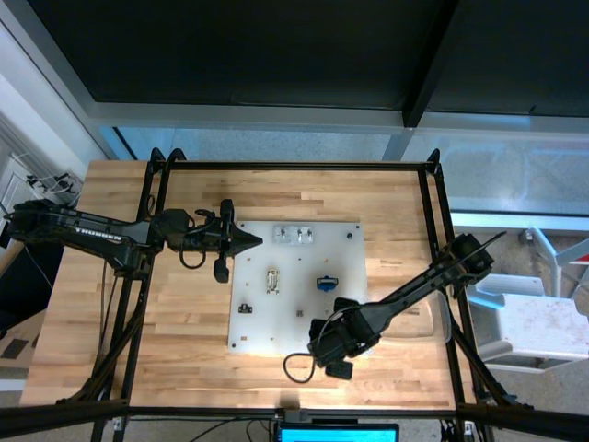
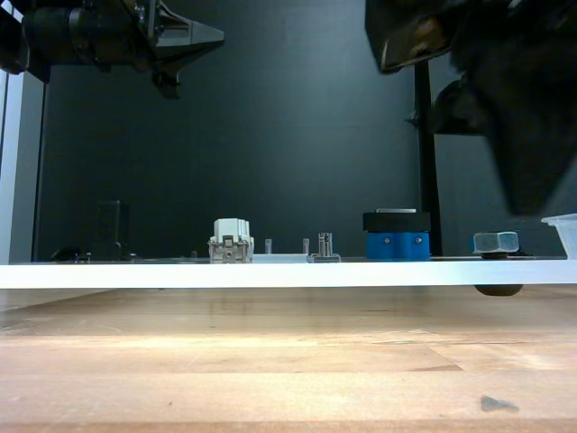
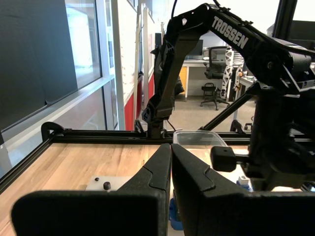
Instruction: Unfasten the M12 fastener and place in the container
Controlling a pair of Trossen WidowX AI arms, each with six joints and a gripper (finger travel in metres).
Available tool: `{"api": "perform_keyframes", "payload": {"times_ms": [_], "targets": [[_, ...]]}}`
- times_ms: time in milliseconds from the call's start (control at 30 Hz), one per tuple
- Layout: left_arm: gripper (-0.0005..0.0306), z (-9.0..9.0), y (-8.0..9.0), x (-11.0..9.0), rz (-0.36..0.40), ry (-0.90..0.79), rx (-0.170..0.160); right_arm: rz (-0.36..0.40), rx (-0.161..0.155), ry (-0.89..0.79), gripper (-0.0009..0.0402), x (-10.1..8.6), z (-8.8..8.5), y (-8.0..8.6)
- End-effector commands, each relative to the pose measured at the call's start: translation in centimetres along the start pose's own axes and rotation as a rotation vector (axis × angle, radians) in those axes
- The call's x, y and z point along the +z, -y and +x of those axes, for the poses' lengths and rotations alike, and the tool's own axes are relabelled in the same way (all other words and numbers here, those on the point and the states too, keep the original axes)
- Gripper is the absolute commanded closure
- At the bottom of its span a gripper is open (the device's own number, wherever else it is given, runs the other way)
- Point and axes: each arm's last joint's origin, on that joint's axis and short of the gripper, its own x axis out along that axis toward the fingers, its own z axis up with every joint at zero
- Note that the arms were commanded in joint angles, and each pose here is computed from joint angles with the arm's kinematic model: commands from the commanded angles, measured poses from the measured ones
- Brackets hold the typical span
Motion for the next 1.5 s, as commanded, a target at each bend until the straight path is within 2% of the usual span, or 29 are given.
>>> {"api": "perform_keyframes", "payload": {"times_ms": [33,167,400,800,833,867,967,1000,1033,1200,1300,1400,1500], "targets": [[0.0300,0.0,0.0,0.0,0.000,-0.002,0.000,0.005,0.068,0.004,0.0393,0.3,0.0,-0.4],[0.0300,0.0,0.0,0.0,0.000,-0.001,0.000,0.004,0.072,0.018,0.0393,0.3,0.3,-0.4],[0.0300,0.0,0.0,0.0,0.000,-0.001,0.000,-0.009,0.054,0.004,0.0393,0.1,1.4,-0.2],[0.0300,0.0,0.0,0.0,0.000,-0.001,0.000,-0.005,0.029,0.018,0.0393,0.3,1.7,0.3],[0.0300,0.0,0.0,0.0,0.000,-0.001,0.000,0.000,0.009,0.013,0.0393,0.2,1.6,0.5],[0.0300,0.0,0.0,0.0,0.000,-0.001,0.000,0.012,-0.032,0.012,0.0393,0.1,1.4,0.7],[0.0300,0.0,0.0,0.0,0.000,-0.001,0.000,0.050,-0.176,0.053,0.0393,-0.1,0.4,1.4],[0.0300,0.0,0.0,0.0,0.000,-0.001,0.000,0.060,-0.211,0.072,0.0393,-0.1,0.1,1.5],[0.0300,0.0,0.0,0.0,0.000,-0.001,0.000,0.060,-0.227,0.085,0.0393,0.0,-0.2,1.5],[0.0300,0.0,0.0,0.0,0.000,0.000,0.000,0.058,-0.209,0.086,0.0393,0.0,-0.7,1.4],[0.0300,0.0,0.0,0.0,0.000,0.000,0.000,0.059,-0.177,0.065,0.0393,0.0,-0.7,1.3],[0.0300,0.0,0.0,0.0,0.000,-0.001,0.000,0.056,-0.108,0.032,0.0393,-0.1,-0.7,1.0],[0.0300,0.0,0.0,0.0,0.000,0.000,0.000,0.036,-0.004,0.000,0.0393,0.0,-0.7,0.4]]}}
